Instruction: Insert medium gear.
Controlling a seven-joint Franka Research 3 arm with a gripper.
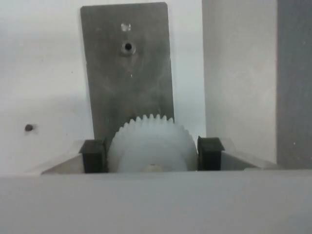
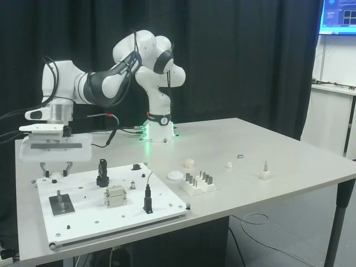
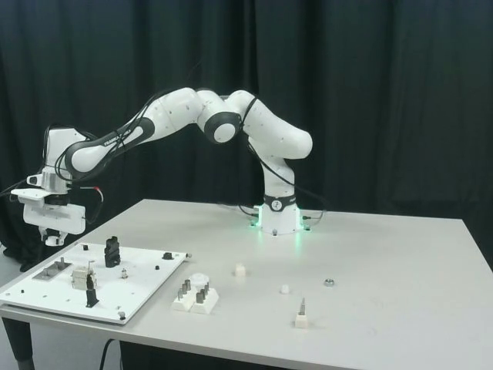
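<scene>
A white toothed medium gear [image 1: 151, 141] sits between my two black finger pads [image 1: 93, 155], and my gripper [image 1: 152, 155] is shut on it. Below the gear lies a grey metal plate [image 1: 127, 83] with a small peg [image 1: 127, 47] on it, some way ahead of the gear. In the first room view my gripper [image 2: 55, 167] hangs over the rear left part of the white board [image 2: 161, 214], a little above and behind the grey plate [image 2: 61, 204]. The second room view shows my gripper [image 3: 52, 239] over the same plate [image 3: 52, 270].
The board carries black connectors [image 2: 102, 172], a grey block [image 2: 114, 196] and an upright black plug [image 2: 148, 200]. On the table right of it are a white holder with pegs [image 2: 198, 183], a white gear [image 2: 176, 176] and small loose parts [image 2: 266, 173].
</scene>
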